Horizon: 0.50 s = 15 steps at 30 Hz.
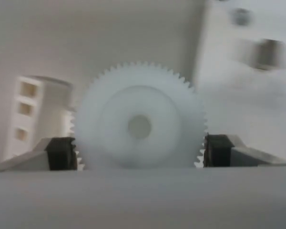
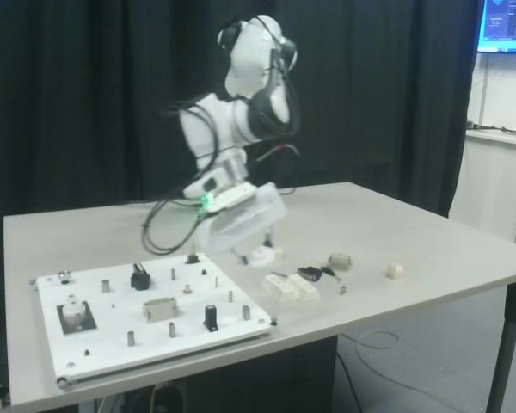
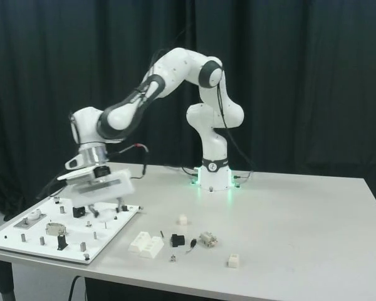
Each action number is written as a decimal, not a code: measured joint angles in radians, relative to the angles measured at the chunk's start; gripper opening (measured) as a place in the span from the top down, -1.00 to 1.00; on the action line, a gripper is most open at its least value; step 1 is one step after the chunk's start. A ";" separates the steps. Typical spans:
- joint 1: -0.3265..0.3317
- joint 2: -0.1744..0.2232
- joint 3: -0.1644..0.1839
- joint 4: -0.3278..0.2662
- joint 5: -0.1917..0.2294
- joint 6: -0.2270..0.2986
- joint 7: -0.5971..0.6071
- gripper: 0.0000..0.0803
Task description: Place large gear.
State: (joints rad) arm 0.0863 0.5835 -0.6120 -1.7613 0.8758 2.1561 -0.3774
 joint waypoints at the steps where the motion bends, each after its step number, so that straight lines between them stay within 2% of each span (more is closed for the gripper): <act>1: 0.020 -0.010 0.000 -0.018 -0.002 0.017 0.013 -0.46; 8: 0.154 -0.071 0.000 -0.126 -0.010 0.126 0.094 -0.46; 15: 0.289 -0.114 -0.001 -0.208 -0.018 0.221 0.184 -0.46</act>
State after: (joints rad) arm 0.3754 0.4697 -0.6125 -1.9697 0.8582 2.3768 -0.1931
